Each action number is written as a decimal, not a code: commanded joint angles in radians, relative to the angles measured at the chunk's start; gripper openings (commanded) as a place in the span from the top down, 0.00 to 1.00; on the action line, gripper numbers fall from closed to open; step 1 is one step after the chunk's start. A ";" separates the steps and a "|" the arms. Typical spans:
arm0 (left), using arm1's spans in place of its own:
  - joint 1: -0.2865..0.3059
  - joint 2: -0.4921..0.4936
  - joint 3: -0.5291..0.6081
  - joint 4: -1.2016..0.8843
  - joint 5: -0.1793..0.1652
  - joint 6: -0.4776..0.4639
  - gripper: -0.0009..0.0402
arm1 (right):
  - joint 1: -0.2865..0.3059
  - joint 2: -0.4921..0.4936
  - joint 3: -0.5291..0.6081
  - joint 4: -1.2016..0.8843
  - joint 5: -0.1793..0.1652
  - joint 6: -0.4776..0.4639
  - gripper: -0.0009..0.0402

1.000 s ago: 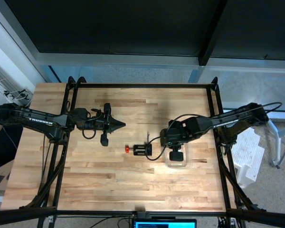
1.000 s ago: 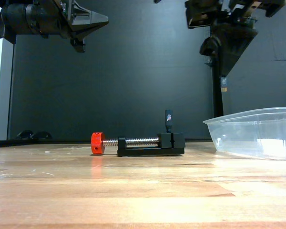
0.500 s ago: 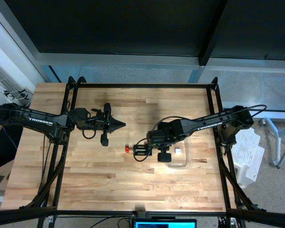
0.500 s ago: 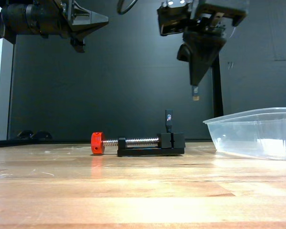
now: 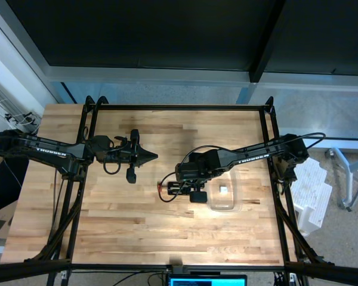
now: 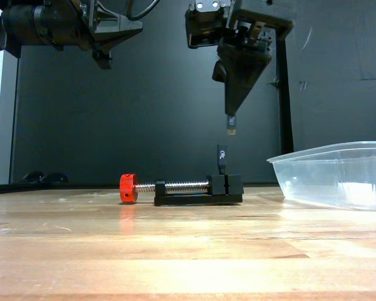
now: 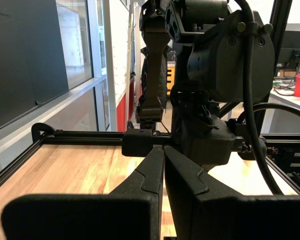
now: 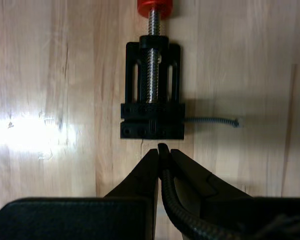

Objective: Pick the USB-C connector and install on taskboard

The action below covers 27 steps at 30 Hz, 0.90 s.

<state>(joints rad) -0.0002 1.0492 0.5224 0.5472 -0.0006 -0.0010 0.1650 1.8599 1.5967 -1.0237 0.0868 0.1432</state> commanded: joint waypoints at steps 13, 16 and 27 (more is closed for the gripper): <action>0.000 0.000 0.000 0.000 0.000 0.000 0.98 | 0.003 0.060 0.062 0.003 0.024 -0.029 0.98; 0.000 0.000 0.000 0.000 0.000 0.000 0.98 | 0.003 0.065 0.059 0.013 0.022 -0.029 0.98; 0.000 0.000 0.000 0.000 0.000 0.000 0.98 | 0.006 0.065 0.047 0.014 0.018 -0.035 0.98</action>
